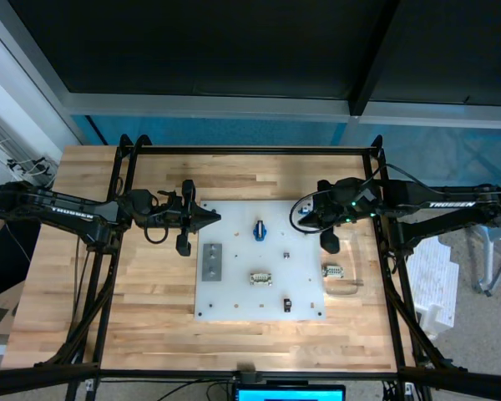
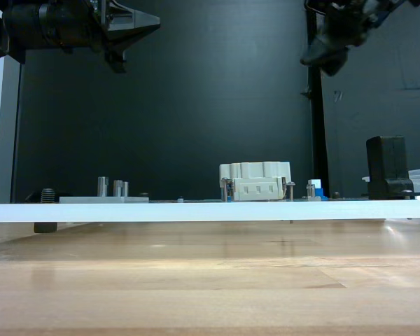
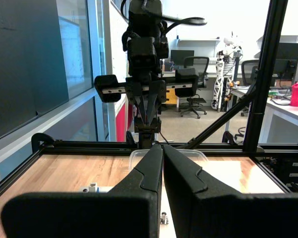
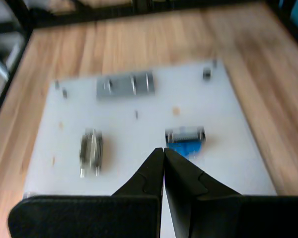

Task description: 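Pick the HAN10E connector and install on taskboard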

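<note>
Jaws pinched together on both: left gripper (image 1: 213,217) hangs at the board's (image 1: 234,305) left edge; right gripper (image 1: 329,245), near the loose connector (image 1: 333,270), should open before descending.

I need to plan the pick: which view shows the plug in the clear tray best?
High view: the plug lies in plain sight in the tray, right gripper hovering near it, left gripper near the left edge of the board, both shut. The low and both wrist views do not show it.

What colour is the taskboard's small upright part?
Blue part, clearest in high view. Left end effector hovers at taskboard's left edge, right end effector at its right.
</note>
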